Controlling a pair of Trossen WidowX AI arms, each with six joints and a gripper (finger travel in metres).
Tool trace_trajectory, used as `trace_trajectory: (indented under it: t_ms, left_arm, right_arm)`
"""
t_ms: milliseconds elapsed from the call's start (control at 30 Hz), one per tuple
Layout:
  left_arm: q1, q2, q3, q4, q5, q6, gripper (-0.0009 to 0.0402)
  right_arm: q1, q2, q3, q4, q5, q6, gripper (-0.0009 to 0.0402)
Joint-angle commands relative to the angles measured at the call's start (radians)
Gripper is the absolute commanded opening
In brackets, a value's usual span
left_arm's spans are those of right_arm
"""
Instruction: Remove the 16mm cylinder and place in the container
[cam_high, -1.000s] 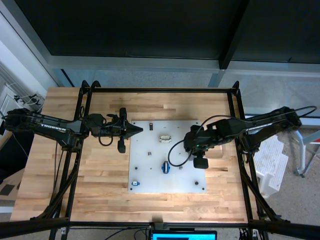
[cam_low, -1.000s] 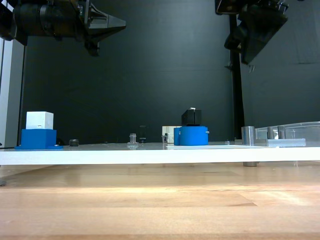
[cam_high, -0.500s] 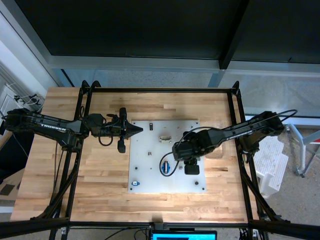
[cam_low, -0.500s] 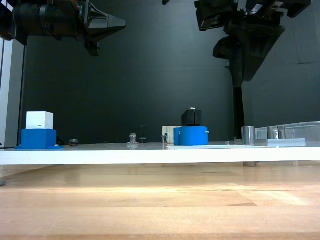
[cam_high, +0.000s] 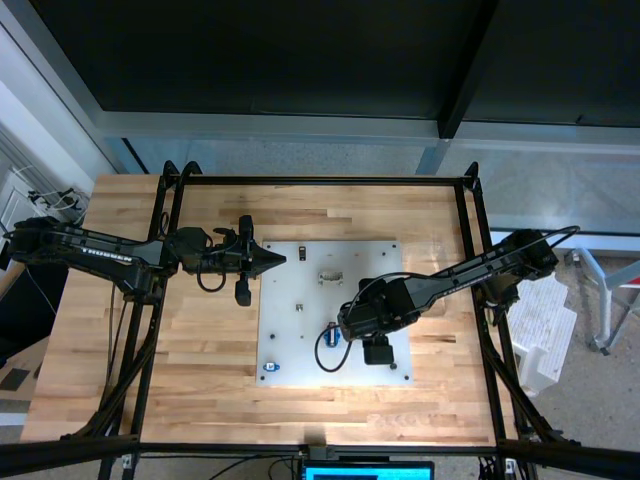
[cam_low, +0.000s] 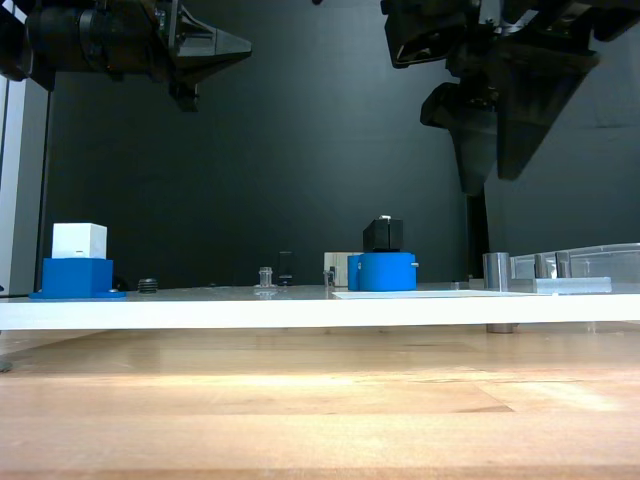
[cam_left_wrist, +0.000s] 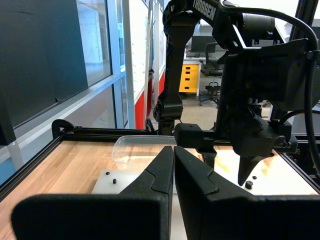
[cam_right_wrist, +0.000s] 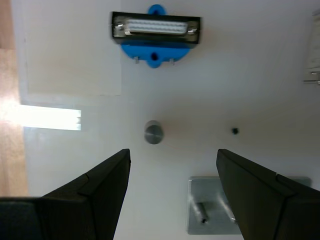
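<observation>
Plainly, the right gripper (cam_right_wrist: 173, 152) hung above the white board (cam_high: 285, 335), fingers spread wide and empty. The 16mm cylinder (cam_right_wrist: 153, 132) stood upright below it, just ahead of the gap and nearer one finger than the other. A flat grey block (cam_right_wrist: 225, 205) lay partly beneath the opposite finger. A straight descent could set that finger on the block, or the nearer finger could clip the smooth cylinder and let it slip free. The container (cam_left_wrist: 132, 147) sat on this gripper's outer side. The left gripper (cam_left_wrist: 173, 150) hung high beside the board's left edge, fingers pressed together.
</observation>
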Motion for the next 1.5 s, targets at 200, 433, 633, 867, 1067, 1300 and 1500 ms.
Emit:
trace_trajectory:
  t_ms: [200,433,633,867,1067,1300,1500]
  left_arm:
    - [0.0,0.0,0.0,0.0,0.0,0.0,0.0]
    - [0.0,0.0,0.0,0.0,0.0,0.0,0.0]
    - [0.0,0.0,0.0,0.0,0.0,0.0,0.0]
    - [0.0,0.0,0.0,0.0,0.0,0.0,0.0]
    - [0.0,0.0,0.0,0.0,0.0,0.0,0.0]
    - [0.0,0.0,0.0,0.0,0.0,0.0,0.0]
    - [0.0,0.0,0.0,0.0,0.0,0.0,0.0]
  right_arm:
    - [0.006,0.053,-0.012,0.031,0.0,0.004,0.024]
    - [0.013,0.081,-0.037,0.078,0.0,0.001,0.024]
    - [0.021,0.081,-0.074,0.115,0.0,0.002,0.024]
    - [0.024,0.081,-0.11,0.172,-0.002,0.003,0.024]
    - [0.026,0.081,-0.13,0.205,-0.008,0.001,0.0225]
    - [0.026,0.081,-0.141,0.222,-0.008,0.0,0.0188]
    - [0.026,0.081,-0.143,0.226,-0.008,0.0,0.0147]
